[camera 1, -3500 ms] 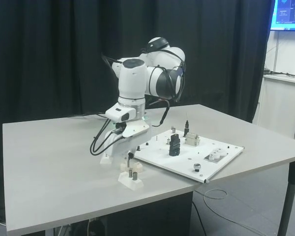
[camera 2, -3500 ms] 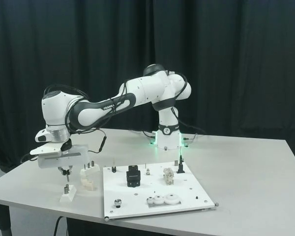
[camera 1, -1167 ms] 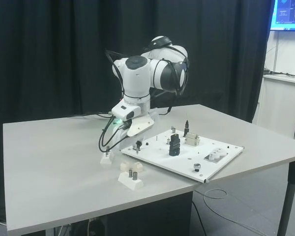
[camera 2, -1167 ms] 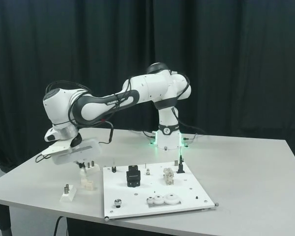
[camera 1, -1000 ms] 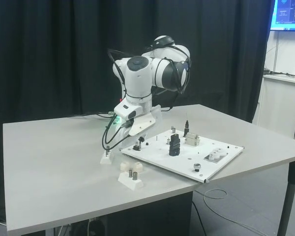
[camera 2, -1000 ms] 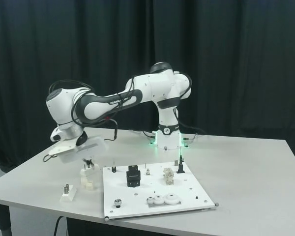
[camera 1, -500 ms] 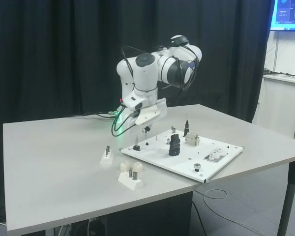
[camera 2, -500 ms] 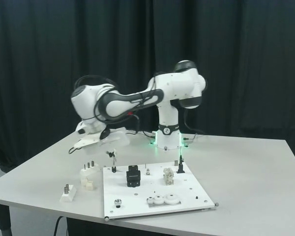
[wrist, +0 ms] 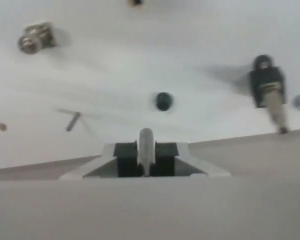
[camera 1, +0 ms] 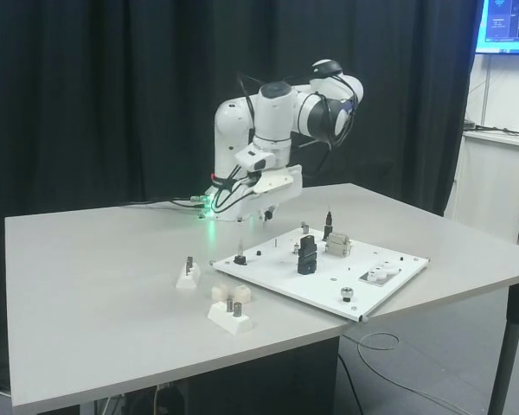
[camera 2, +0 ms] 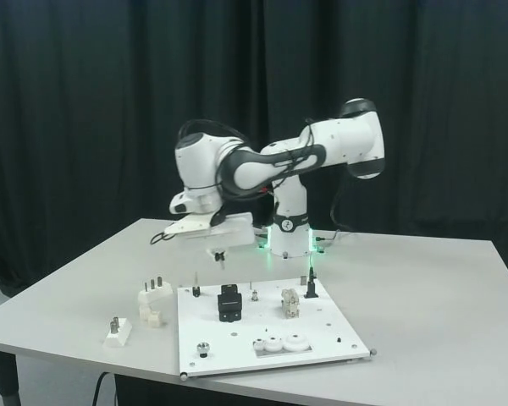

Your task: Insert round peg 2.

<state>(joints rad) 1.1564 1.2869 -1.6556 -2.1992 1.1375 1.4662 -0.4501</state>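
A flat white square board [camera 2: 322,326] lay on the grey table [camera 2: 440,296], in front of the arm's base [camera 2: 289,241]. To the board's left in the second room view stood two small white peg holders [camera 2: 154,303], one nearer the table's front edge [camera 2: 116,332]. The gripper [camera 2: 219,254] hung above the board's rear left corner, holding a small grey round peg [wrist: 146,150] over the board, apart from it.

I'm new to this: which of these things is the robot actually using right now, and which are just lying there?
In use: claw, shut on the thin grey round metal peg; flat white board.
Lying about: white holder block with pins; black block; white gear wheels.
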